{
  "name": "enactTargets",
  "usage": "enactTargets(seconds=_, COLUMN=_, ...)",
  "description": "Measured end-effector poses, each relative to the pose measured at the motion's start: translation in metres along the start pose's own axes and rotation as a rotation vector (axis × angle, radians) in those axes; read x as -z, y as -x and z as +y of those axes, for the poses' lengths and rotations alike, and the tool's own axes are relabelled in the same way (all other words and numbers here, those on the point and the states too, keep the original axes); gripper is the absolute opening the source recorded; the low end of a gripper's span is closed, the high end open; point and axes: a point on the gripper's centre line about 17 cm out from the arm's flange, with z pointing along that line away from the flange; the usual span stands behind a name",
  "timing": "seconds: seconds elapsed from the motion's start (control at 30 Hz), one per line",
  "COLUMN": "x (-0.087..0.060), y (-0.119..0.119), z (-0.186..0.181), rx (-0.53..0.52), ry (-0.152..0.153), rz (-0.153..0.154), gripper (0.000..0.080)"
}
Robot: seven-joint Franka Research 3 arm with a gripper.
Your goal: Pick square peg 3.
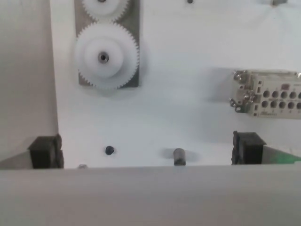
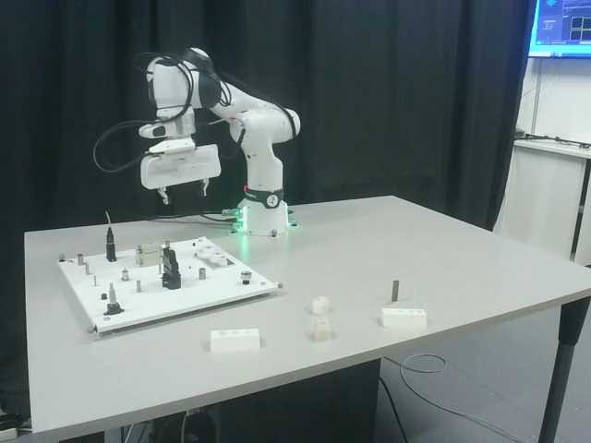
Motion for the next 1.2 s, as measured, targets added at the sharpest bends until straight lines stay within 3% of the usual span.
enactTargets(seconds=0.33, x=0.001, y=-0.009, z=0.004, rx=0.013, ry=0.025, rz=0.002, gripper=0.08)
enactTargets(seconds=0.53, x=0.004, y=-0.024, z=0.004, rx=0.034, ry=0.038, rz=0.029, gripper=0.08)
enactTargets(seconds=0.9, x=0.011, y=-0.073, z=-0.003, rx=0.055, ry=0.059, rz=0.105, gripper=0.08)
enactTargets(seconds=1.2, x=0.008, y=-0.121, z=-0.021, rx=0.052, ry=0.07, rz=0.135, gripper=0.08)
